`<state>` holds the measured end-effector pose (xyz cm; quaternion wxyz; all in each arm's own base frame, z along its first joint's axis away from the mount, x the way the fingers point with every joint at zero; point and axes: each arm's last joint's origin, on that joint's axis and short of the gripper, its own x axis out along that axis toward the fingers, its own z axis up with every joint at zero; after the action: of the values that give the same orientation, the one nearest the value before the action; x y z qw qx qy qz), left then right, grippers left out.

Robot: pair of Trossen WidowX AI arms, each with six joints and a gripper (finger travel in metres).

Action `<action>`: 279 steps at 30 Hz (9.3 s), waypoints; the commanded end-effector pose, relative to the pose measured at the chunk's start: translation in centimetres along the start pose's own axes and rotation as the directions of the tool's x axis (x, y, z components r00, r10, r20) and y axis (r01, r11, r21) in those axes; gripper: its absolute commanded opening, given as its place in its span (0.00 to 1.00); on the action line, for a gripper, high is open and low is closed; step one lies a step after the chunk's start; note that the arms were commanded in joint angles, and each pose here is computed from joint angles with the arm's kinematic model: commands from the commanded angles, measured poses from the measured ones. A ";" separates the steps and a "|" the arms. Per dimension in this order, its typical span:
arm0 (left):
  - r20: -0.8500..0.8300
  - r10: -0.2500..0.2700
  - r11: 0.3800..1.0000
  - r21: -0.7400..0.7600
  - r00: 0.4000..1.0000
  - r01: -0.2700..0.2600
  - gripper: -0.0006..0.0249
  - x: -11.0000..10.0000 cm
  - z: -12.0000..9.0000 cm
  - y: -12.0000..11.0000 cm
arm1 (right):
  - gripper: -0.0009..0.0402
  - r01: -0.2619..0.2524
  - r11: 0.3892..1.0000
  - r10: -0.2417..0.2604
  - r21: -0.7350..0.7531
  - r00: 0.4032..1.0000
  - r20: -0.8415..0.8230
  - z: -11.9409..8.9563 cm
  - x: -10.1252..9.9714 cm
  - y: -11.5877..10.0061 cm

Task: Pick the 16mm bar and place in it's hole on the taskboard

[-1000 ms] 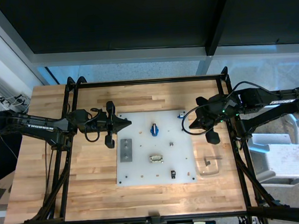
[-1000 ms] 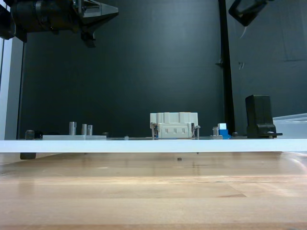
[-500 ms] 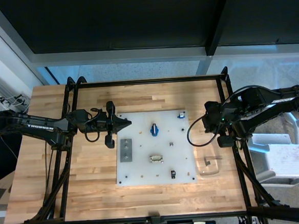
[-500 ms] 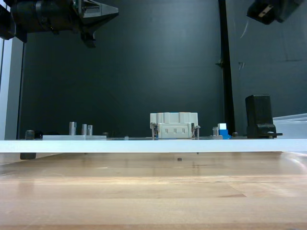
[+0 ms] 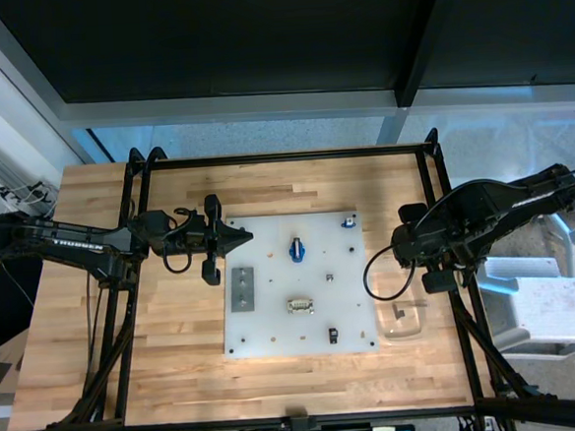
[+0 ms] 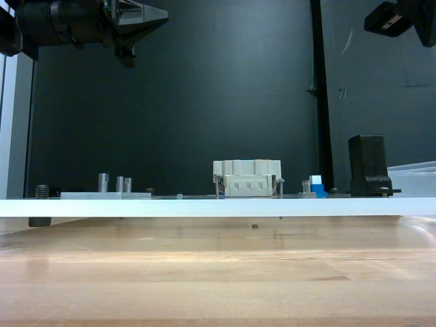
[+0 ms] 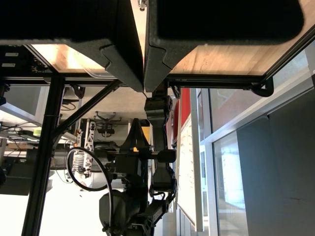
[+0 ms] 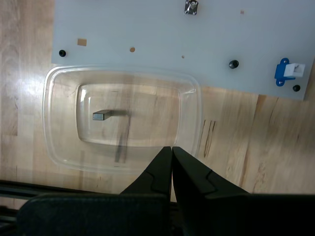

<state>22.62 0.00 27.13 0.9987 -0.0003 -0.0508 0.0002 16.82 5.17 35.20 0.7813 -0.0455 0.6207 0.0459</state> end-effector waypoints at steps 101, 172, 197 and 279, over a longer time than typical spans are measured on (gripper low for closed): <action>0.000 0.000 1.000 0.000 1.000 0.000 0.02 0.0 0.0 0.0 | 0.27 -0.051 0.997 0.058 0.051 0.987 -0.147 -1.4 17.7 9.6; 0.000 0.000 1.000 0.000 1.000 0.000 0.02 0.0 0.0 0.0 | 0.02 -0.017 0.992 0.023 0.128 0.999 -0.040 2.7 4.0 1.8; 0.000 0.000 1.000 0.000 1.000 0.000 0.02 0.0 0.0 0.0 | 0.02 -0.027 0.989 0.029 0.149 1.000 -0.011 4.2 2.8 2.1; -0.001 0.000 1.000 0.000 1.000 0.000 0.02 0.0 0.0 0.0 | 0.02 0.065 0.990 -0.060 0.128 0.997 -0.040 12.6 9.3 -9.9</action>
<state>22.63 0.00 27.12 0.9987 -0.0003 -0.0504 0.0000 32.00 -2.78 29.12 0.7739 -0.0136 0.6329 -0.0205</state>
